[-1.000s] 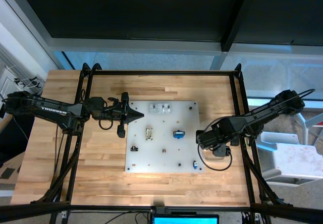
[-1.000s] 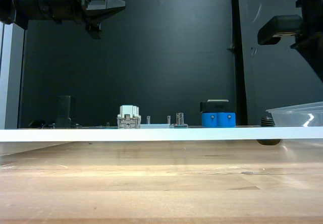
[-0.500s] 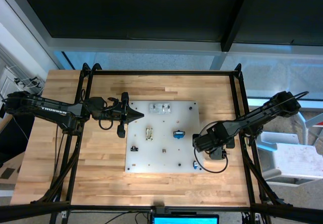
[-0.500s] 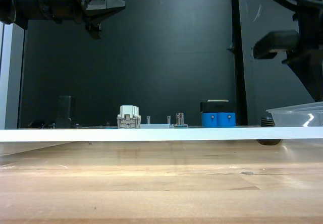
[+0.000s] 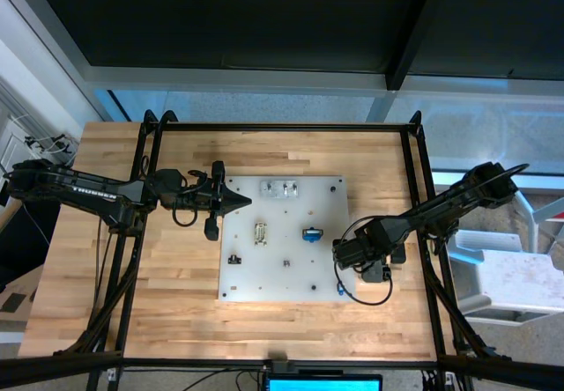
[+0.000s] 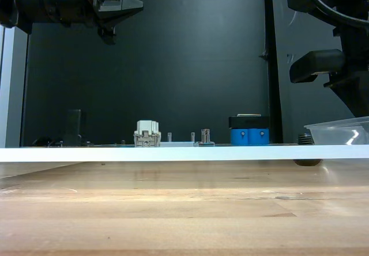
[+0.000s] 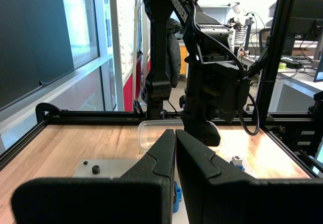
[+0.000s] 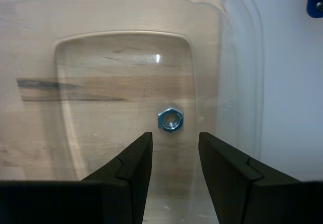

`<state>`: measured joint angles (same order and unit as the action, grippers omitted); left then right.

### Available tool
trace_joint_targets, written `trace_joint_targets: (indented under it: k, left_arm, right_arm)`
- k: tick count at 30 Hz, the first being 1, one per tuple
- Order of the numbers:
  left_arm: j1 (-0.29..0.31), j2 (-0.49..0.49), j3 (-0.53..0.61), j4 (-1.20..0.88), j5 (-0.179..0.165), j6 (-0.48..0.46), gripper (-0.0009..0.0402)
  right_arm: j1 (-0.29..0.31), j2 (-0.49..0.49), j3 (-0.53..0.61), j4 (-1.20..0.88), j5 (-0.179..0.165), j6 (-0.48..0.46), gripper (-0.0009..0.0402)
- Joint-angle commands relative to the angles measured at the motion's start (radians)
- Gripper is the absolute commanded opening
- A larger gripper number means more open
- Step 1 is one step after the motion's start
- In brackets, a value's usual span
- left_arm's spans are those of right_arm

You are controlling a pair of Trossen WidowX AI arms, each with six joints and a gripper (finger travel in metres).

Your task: Pick the M12 fastener and fasten on the M12 threads

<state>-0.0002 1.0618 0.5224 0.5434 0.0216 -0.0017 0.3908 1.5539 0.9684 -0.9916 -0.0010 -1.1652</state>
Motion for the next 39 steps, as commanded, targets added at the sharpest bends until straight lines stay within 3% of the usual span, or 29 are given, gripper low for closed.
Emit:
trace_joint_targets:
  k: [1, 8, 19, 39]
  left_arm:
    - [0.0, 0.0, 0.0, 0.0, 0.0, 0.0, 0.0]
    - [0.0, 0.0, 0.0, 0.0, 0.0, 0.0, 0.0]
    - [0.0, 0.0, 0.0, 0.0, 0.0, 0.0, 0.0]
    - [0.0, 0.0, 0.0, 0.0, 0.0, 0.0, 0.0]
  right_arm:
    - [0.0, 0.008, -0.012, 0.015, 0.001, 0.0, 0.0126]
    - [0.0, 0.008, -0.041, 0.055, 0.001, 0.001, 0.0132]
    - [0.0, 0.008, -0.071, 0.096, 0.0, 0.0, 0.0197]
    - [0.0, 0.012, -0.123, 0.166, -0.026, 0.009, 0.0184]
